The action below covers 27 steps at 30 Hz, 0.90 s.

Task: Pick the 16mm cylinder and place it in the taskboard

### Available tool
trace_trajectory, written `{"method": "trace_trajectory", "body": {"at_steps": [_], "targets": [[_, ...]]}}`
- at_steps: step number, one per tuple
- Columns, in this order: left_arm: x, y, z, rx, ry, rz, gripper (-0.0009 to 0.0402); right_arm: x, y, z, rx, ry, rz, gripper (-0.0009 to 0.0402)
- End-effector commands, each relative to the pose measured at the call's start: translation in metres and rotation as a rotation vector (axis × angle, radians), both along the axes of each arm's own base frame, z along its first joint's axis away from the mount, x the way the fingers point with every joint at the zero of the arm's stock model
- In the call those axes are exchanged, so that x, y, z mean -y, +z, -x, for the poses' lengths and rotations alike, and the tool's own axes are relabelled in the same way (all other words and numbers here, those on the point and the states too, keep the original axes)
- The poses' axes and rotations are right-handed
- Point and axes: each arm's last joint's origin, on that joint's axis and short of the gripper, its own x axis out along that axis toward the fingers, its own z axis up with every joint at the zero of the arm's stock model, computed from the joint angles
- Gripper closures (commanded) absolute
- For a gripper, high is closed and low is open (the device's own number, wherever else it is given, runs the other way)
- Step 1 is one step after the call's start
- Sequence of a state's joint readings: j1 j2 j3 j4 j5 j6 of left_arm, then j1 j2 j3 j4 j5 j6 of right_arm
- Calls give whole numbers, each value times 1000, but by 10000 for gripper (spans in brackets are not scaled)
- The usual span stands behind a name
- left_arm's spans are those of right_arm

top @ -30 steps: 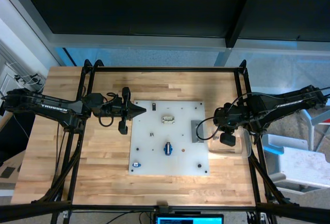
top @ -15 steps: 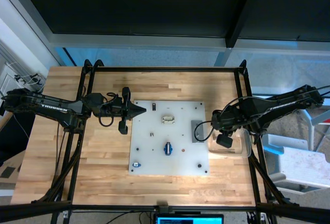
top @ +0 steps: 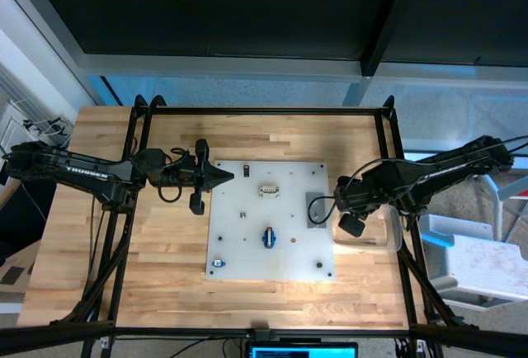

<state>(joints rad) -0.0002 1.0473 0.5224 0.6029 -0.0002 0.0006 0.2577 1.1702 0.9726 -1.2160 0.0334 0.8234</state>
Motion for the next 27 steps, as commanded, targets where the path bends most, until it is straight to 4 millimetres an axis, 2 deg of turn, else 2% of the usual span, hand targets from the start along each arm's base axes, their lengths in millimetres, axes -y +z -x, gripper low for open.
{"method": "trace_trajectory", "body": {"at_steps": [1, 11, 14, 27], "targets": [[0, 0, 0, 0, 0, 0, 393, -1, -1, -1, -4, -32, -4, 393], [0, 0, 0, 0, 0, 0, 393, -2, -1, 0, -6, -112, -16, 393], [0, 0, 0, 0, 0, 0, 393, -2, -2, 0, -8, -131, -18, 382], [0, 0, 0, 0, 0, 0, 393, -4, -14, -8, -45, -178, 14, 215]]}}
